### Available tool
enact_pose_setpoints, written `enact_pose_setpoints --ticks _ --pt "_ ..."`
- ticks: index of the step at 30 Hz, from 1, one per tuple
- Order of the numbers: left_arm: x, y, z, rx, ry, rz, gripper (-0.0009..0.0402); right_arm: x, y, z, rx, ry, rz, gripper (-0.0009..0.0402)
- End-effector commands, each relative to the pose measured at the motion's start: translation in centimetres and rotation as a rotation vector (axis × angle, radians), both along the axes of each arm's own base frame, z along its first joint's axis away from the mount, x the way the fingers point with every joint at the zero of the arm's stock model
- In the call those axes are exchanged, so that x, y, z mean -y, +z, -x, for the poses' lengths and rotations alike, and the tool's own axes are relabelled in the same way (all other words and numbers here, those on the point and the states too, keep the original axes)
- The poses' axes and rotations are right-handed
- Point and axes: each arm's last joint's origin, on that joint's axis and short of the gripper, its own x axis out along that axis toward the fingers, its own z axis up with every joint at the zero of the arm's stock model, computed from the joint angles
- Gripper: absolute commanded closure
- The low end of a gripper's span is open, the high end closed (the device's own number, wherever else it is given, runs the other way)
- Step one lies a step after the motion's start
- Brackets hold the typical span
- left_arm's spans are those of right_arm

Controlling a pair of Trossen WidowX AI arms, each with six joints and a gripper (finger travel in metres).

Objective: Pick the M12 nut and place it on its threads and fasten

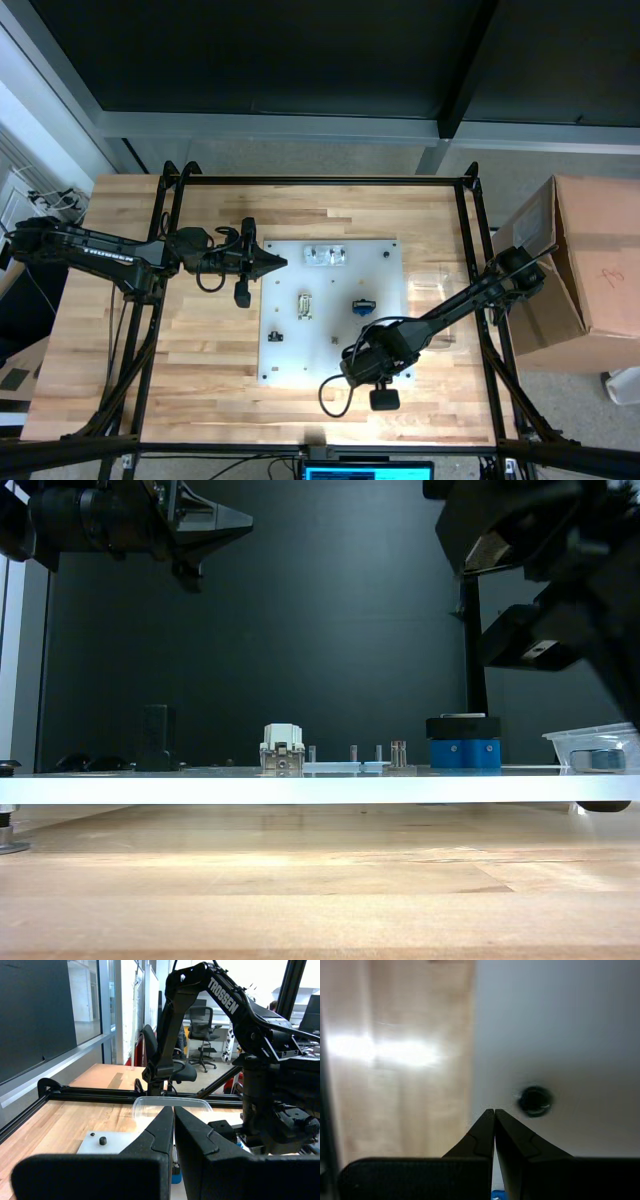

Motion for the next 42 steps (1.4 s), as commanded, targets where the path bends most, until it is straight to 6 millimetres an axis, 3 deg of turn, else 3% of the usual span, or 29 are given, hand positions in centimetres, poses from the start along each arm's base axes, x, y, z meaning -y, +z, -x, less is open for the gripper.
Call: enact_pose_setpoints --ticks 1,17,20,24,30,37,42 --pt "0.0 0.0 0.0 0.0 0.0 0.0 0.0393 0.1 0.0 0.2 -0.009 0.017 0.006 0.0393" --pt "0.0 0.0 0.0 0.0 0.0 0.0 0.0393 0.7 0.0 0.3 0.023 -0.06 0.166 0.0393" --pt "0.0 0.0 0.0 0.0 0.0 0.0 0.0393 0.5 -0.1 0.2 0.03 -0.059 0.144 0.0393" --pt "0.0 0.0 0.0 0.0 0.0 0.0 0.0393 -0.1 0.1 -0.1 0.005 -0.019 -0.016 0.0393" --pt "0.0 0.0 0.0 0.0 0.0 0.0 0.0393 0.0 0.0 0.1 -0.013 0.001 -0.013 0.0393" --pt "0.0 0.0 0.0 0.0 0.0 0.0 0.0393 0.8 0.1 0.5 0.007 -0.031 0.173 0.0393" --pt "0.0 0.0 0.0 0.0 0.0 0.0 0.0393 0.9 0.1 0.5 0.017 -0.035 0.195 0.0393"
